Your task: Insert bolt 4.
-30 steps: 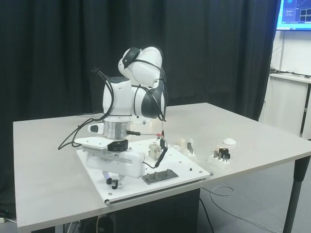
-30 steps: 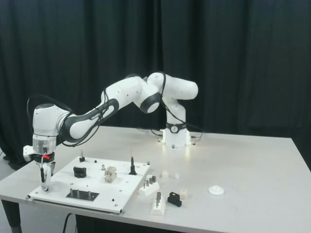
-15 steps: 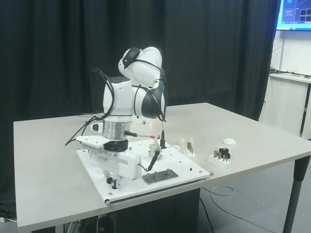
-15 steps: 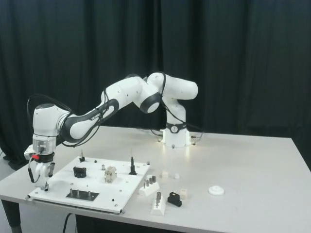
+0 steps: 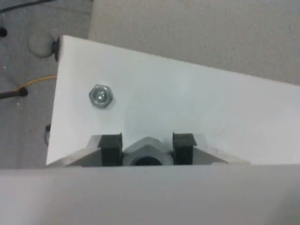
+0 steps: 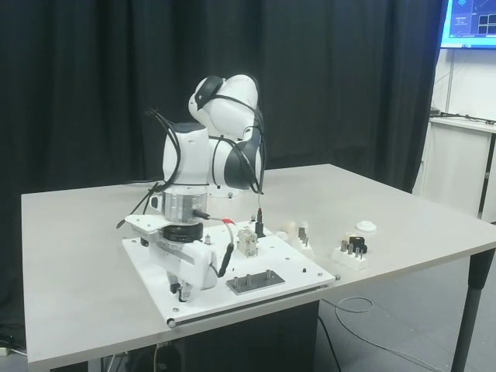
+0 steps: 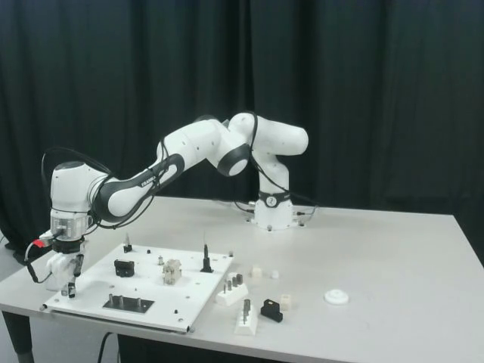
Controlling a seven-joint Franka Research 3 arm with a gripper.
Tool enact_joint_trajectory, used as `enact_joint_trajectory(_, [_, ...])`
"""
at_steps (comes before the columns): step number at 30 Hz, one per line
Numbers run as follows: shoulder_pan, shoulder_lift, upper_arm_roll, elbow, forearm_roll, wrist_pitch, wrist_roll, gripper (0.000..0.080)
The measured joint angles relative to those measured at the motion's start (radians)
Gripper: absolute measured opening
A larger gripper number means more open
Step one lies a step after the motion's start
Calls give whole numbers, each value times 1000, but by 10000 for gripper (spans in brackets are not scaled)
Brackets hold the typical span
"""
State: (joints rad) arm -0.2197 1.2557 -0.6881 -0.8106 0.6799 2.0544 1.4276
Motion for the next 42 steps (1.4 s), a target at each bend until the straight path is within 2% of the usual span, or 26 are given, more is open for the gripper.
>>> enact_joint_trajectory(17, [-3, -3, 8, 0, -11, -3, 177, 227])
enact_joint_trajectory(23, [-3, -5, 15, 0, -33, -2, 241, 227])
enact_joint_trajectory(31, [-3, -6, 21, 0, -52, 1, 261, 227])
enact_joint_trajectory(42, [-4, -10, 40, 1, -104, 8, 327, 227])
